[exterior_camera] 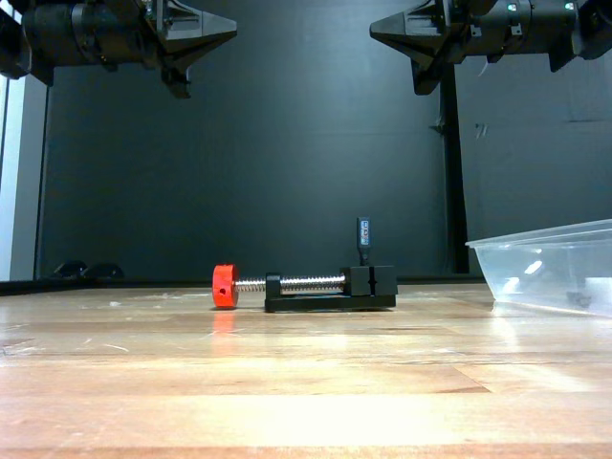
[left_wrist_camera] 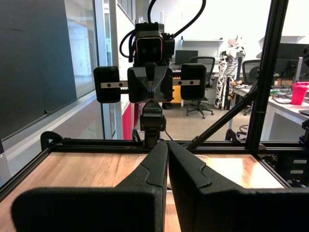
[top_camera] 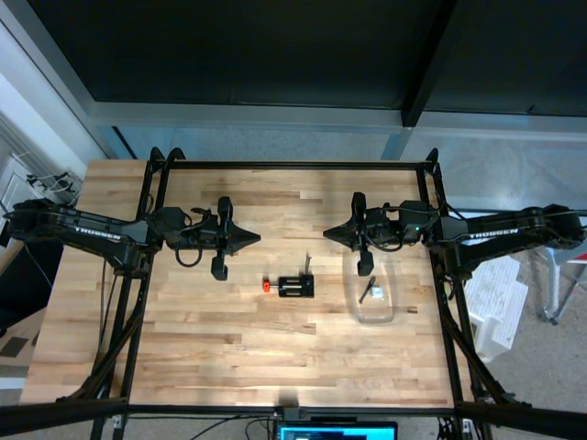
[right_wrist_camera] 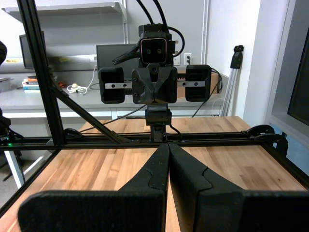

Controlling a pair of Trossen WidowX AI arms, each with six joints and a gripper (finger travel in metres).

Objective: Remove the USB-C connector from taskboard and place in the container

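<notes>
Standing upright in the taskboard [exterior_camera: 330, 287], the USB-C connector [exterior_camera: 363, 239] is a thin dark stick rising from the block at the end away from the red-orange knob [exterior_camera: 224, 286]. From above, the knob sits at the taskboard's 9 o'clock end and the connector near its 3 o'clock end. The taskboard lies flat near the middle of the wooden table [top_camera: 183, 348].

At 3 o'clock from it, near but apart, rests the container [top_camera: 371, 320], a clear tray. Two small things lie inside: a short dark stick [top_camera: 367, 291], slanted, and a small white square piece [top_camera: 378, 294] just beside it at its 3 o'clock side. Whether that stick is a plug of the same kind cannot be told.

The left gripper [top_camera: 249, 238] hangs high above the table at about 10 o'clock from the taskboard, pointing toward 3 o'clock. Its fingers [left_wrist_camera: 153, 166] are pressed together along their length with nothing between them. The right gripper [top_camera: 328, 236] hangs just as high at about 1 o'clock from the taskboard, pointing toward 9 o'clock. Its fingers [right_wrist_camera: 154, 169] also meet tip to tip and hold nothing. The two face each other, well apart from board and tray.
</notes>
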